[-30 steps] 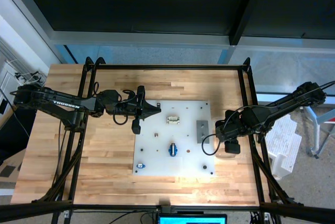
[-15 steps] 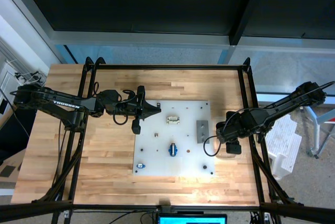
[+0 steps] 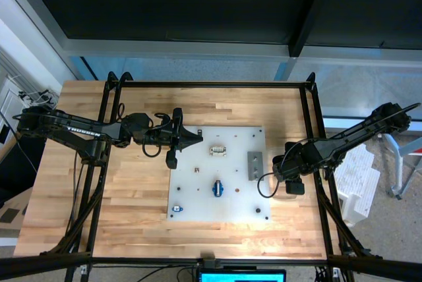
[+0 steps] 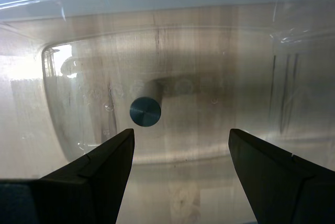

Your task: Pick the 16mm cylinder and install on the taskboard

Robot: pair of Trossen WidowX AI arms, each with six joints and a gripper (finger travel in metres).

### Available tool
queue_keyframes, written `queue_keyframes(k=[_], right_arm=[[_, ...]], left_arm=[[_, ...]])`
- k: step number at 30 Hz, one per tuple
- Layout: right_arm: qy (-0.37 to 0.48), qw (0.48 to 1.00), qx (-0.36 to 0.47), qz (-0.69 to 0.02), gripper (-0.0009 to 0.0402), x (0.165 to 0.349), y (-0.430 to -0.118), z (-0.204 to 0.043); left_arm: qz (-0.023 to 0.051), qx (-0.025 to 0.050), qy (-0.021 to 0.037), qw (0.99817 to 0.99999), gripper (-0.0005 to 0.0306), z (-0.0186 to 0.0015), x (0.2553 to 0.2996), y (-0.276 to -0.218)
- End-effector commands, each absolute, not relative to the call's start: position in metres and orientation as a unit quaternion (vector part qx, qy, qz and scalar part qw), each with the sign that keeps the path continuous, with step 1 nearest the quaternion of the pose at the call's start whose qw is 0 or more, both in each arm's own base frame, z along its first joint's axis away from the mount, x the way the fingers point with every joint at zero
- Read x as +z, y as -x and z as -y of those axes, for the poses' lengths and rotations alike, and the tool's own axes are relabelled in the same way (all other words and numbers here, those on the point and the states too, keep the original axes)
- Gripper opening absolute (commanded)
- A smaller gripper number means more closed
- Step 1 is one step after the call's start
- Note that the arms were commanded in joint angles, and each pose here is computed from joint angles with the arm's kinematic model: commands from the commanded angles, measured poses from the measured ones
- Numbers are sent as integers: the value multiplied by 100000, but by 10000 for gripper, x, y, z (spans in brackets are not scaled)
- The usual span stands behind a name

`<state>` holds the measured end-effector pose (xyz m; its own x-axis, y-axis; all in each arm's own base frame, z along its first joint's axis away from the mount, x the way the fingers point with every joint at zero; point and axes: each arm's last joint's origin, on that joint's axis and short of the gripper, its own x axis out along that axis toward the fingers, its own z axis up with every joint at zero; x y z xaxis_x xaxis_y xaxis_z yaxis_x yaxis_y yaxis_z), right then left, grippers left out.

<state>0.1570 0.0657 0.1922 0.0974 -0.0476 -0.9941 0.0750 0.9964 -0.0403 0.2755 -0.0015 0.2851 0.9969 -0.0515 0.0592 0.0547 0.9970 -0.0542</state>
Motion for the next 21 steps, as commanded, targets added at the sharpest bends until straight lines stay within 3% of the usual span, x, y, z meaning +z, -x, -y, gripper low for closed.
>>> queue_keyframes(k=[1, 21], right_arm=[[-807, 74182, -3716, -66952, 251, 1881, -1563, -658], [-887, 75145, -3279, -65891, 251, 1675, -1532, -642]], left_arm=[[2870, -2657, 2792, 99884, 0, 14, 2850, -2756], [2871, -2656, 2773, 99885, 0, 14, 2850, -2756]])
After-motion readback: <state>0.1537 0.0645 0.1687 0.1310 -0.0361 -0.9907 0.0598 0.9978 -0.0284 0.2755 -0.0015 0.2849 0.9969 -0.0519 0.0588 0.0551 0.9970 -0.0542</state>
